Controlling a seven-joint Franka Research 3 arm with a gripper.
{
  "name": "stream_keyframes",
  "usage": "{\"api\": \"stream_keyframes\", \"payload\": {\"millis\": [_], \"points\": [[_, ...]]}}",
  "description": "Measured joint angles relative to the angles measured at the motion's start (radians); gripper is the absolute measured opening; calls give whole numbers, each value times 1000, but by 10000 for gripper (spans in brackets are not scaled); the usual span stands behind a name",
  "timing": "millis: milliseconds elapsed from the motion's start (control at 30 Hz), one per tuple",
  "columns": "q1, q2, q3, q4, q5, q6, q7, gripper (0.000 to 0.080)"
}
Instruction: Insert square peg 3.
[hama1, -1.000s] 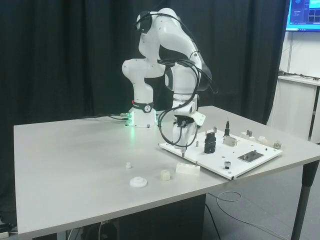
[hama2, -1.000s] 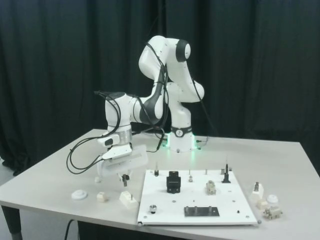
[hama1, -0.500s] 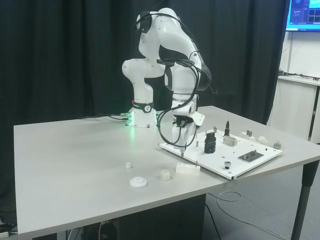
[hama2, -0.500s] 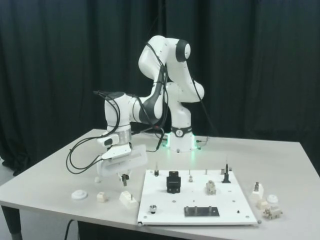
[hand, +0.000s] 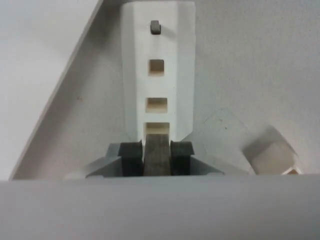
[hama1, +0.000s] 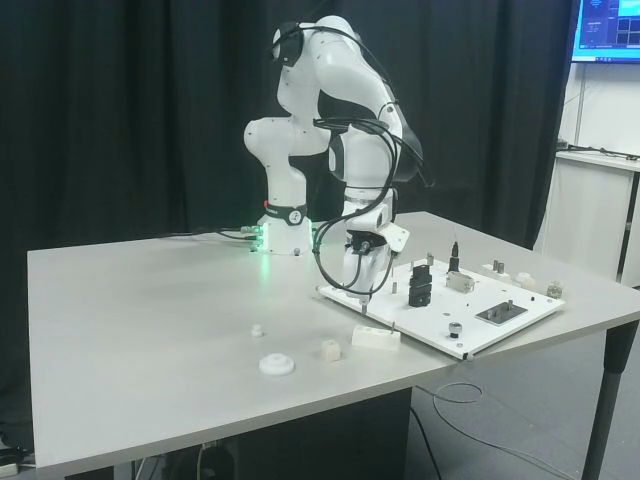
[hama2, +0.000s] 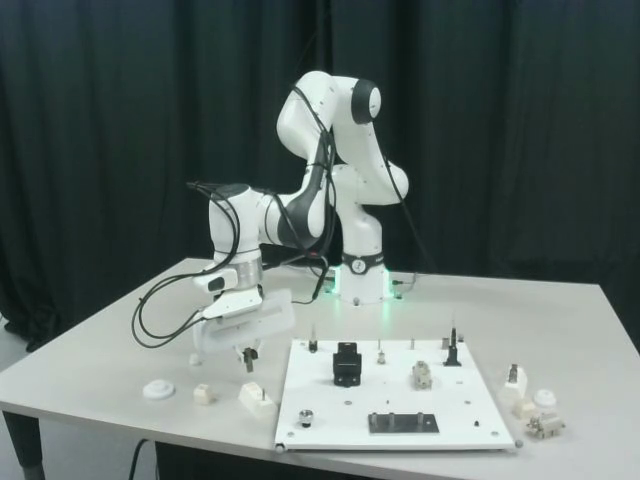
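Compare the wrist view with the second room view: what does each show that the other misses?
Wrist only: the block's square holes, one already holding a peg, and the gripper shut on a peg just short of the nearest hole. Second room only: the whole arm, the white board and a disc. Both: the block, gripper and grey table.

White arm (hama2: 330, 150), black cables (hama2: 160, 310)

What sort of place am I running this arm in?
Most likely a robotics lab or test cell: a white arm bolted on a grey table, black curtains behind it, and a white assembly board of small fixtures.
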Motion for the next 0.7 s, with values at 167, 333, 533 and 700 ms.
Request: {"api": "stream_keyframes", "payload": {"millis": [167,333,533,700], "points": [[0,0,0,0,0,0,6,114],[3,-4,0,0,0,-5,15,114],[18,-25,0,0,0,-46,45,114],[40,-52,1,-1,0,-98,77,114]]}}
